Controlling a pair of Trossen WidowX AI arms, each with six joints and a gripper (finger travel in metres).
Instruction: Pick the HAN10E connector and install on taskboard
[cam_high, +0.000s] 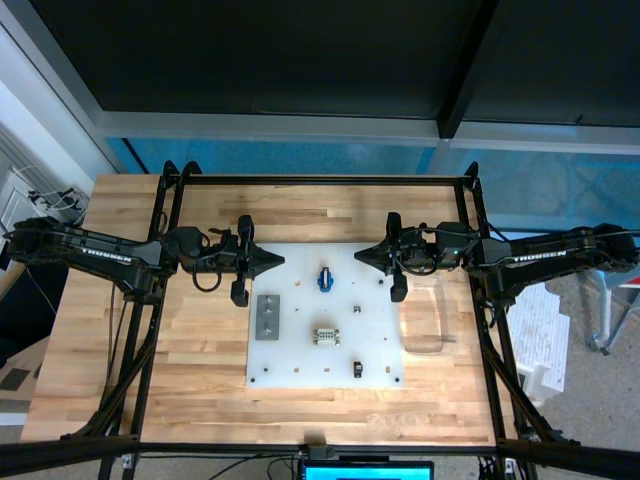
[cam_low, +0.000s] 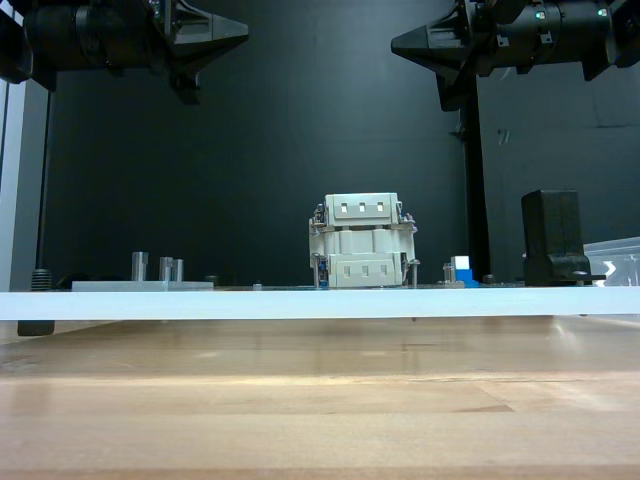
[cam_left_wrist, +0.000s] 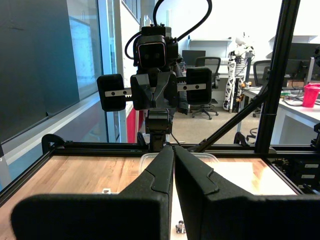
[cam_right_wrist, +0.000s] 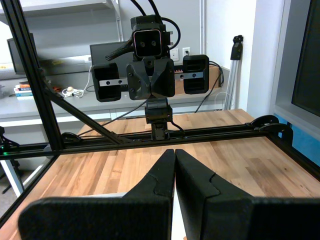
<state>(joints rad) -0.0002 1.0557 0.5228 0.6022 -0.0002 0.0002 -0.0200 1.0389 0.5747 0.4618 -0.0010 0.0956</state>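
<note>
The HAN10E connector (cam_high: 323, 337), a small beige-grey insert, sits on the white taskboard (cam_high: 300, 362) a little right of the grey block. In the low view the HAN10E connector (cam_low: 362, 243) stands upright on the taskboard (cam_low: 200, 303). My left gripper (cam_high: 281, 260) hovers shut over the board's far left edge, high above it (cam_low: 243, 32). My right gripper (cam_high: 358, 254) hovers shut over the far right part, equally high (cam_low: 395, 44). Each wrist view shows its own fingers pressed together, the left gripper (cam_left_wrist: 174, 148) and the right gripper (cam_right_wrist: 174, 151), holding nothing.
On the board stand a grey metal block (cam_high: 267, 316), a blue upright part (cam_high: 325, 279) and a black fitting (cam_high: 358, 369). A clear plastic tray (cam_high: 430, 318) lies right of the board. A black frame (cam_high: 320, 180) rings the wooden table.
</note>
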